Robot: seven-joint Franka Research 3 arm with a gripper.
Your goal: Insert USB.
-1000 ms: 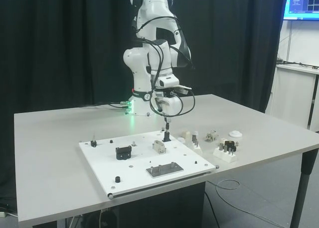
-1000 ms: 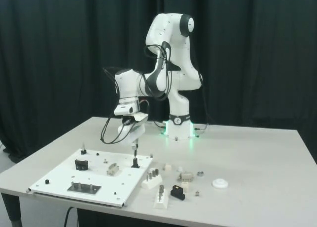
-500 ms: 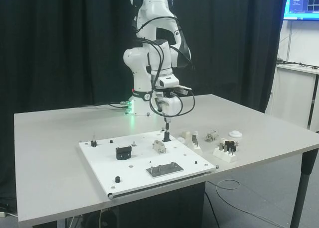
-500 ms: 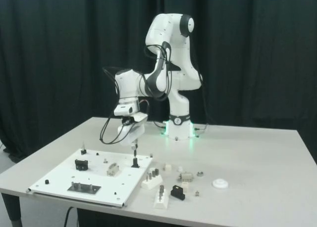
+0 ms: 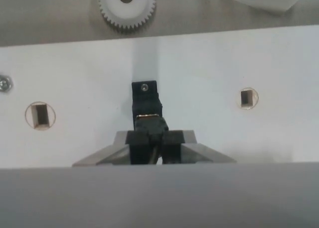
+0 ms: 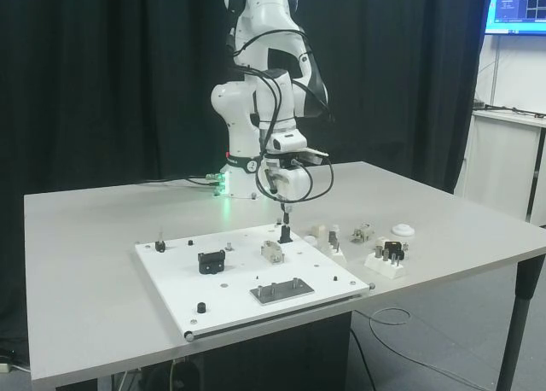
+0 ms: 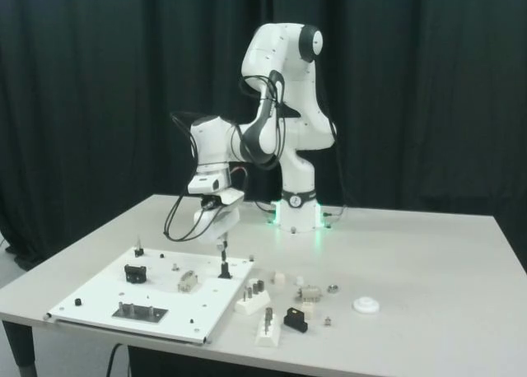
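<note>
The arm's two-fingered tool [image 5: 148,147] is clenched on a small black USB plug [image 5: 148,127], holding it upright with its tip pointing down so that it can go straight into the port below. In the wrist view the plug lies directly in line with the black block-shaped USB socket [image 5: 145,96] fixed to the flat white assembly board [image 6: 247,276]; the room views show the plug just above the socket [image 6: 285,234], though whether the two already touch I cannot tell. The board lies flat on the grey surface [image 6: 85,237], which keeps the socket's opening facing up and steady for a vertical push. Judging by this, the step in hand is the final lining-up and descent. A white toothed gear [image 5: 126,7] lies on the surface just past the board's edge, clear of the path.
</note>
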